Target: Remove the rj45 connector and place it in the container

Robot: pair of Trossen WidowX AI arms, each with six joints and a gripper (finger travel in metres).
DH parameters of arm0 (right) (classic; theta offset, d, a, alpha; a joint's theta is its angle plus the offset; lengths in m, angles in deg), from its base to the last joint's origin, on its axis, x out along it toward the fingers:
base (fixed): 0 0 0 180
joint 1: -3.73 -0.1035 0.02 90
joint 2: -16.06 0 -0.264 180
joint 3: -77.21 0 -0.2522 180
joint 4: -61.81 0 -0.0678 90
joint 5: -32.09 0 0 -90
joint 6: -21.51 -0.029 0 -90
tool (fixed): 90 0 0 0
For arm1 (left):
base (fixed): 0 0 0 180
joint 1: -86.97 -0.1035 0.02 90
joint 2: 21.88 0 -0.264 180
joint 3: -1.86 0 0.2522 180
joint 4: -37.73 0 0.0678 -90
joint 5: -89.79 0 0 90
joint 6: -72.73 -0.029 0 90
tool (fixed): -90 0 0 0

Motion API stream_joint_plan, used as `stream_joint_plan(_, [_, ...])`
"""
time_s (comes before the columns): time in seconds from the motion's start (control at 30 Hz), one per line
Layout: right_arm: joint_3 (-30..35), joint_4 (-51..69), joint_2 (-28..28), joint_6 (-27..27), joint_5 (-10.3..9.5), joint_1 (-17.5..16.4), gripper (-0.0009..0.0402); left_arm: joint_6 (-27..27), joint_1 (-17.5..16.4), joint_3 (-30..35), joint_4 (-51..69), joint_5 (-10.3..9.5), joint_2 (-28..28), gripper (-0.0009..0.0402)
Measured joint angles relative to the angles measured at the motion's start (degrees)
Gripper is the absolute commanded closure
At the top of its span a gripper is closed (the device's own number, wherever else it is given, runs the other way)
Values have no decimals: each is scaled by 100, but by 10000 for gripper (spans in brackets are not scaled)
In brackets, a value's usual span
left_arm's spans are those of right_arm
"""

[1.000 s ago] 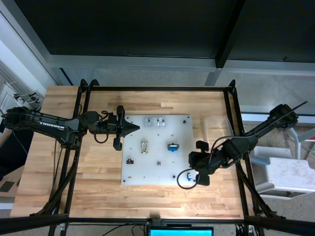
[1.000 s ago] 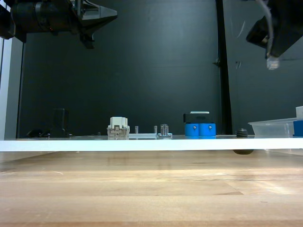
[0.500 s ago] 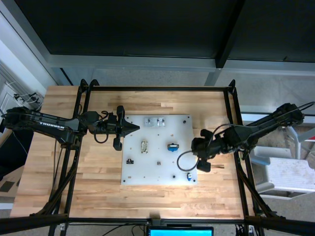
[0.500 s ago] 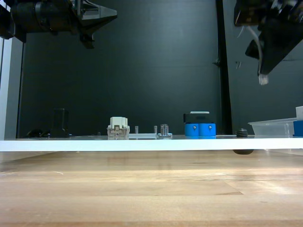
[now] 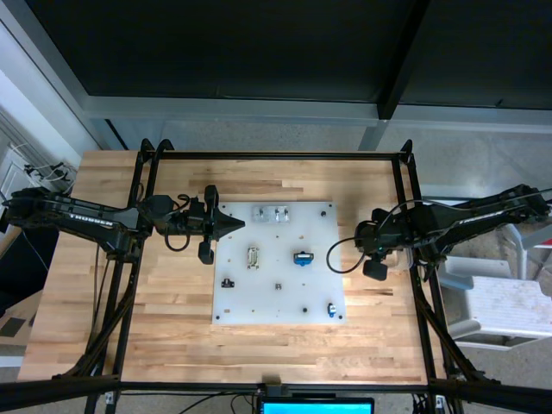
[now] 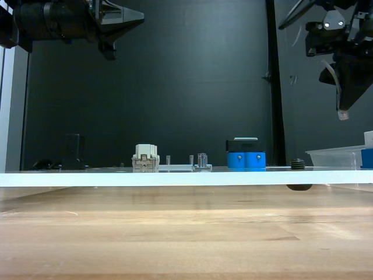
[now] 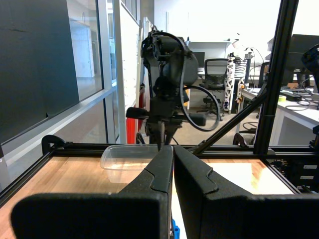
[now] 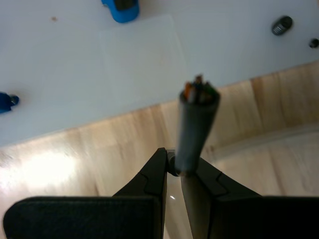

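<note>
Though not yet let go, reads as the carry-and-drop step, near its end: rj45 connector (image 6: pixel 342 114) off the board, pinched in the right gripper (image 6: pixel 344 100), hanging above the container (image 6: pixel 333 158). Next: check alignment over the bin, lower a little, spread the fingers. Tiny light plug, so could bounce out or cling to a pad if released from high up.

High view: right gripper (image 5: pixel 379 248) past the right edge of the white board (image 5: pixel 259 297), over the wooden table (image 5: pixel 172 345). Small blue socket piece (image 5: pixel 331 309) at the board's near-right corner, well apart from it. Left gripper (image 5: pixel 231 224) parked over the board's left edge. Can't pick out the clear bin or the plug here.

Low view: adds height, missing from the high view. Plug end pointing down, clear above the bin rim. No way to judge depth from this angle.

Left wrist view: settles depth. Right gripper (image 7: pixel 162 134) straight above one end of the container (image 7: pixel 124 158). Left gripper's own fingers (image 7: pixel 154 174) pressed together, nothing between them.

Right wrist view: only one showing the grasp. Fingers (image 8: pixel 154 172) clamped almost shut on the rj45 connector (image 8: pixel 197 99), a grey stem with coloured strands at the far end. Faint curved line on the wood below, possibly the bin's rim. Blurred, so plug body's limits not discernible.
</note>
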Motion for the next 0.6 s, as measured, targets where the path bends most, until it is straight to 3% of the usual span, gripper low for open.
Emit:
stream_joint_plan(0.3, [-339,708,-723,20,9,575,393,-2,0,-2,0,0,0,392])
stream_joint_plan(0.6, [-407,1248,-1049,2,9,876,393,0,0,-2,0,-2,0,392])
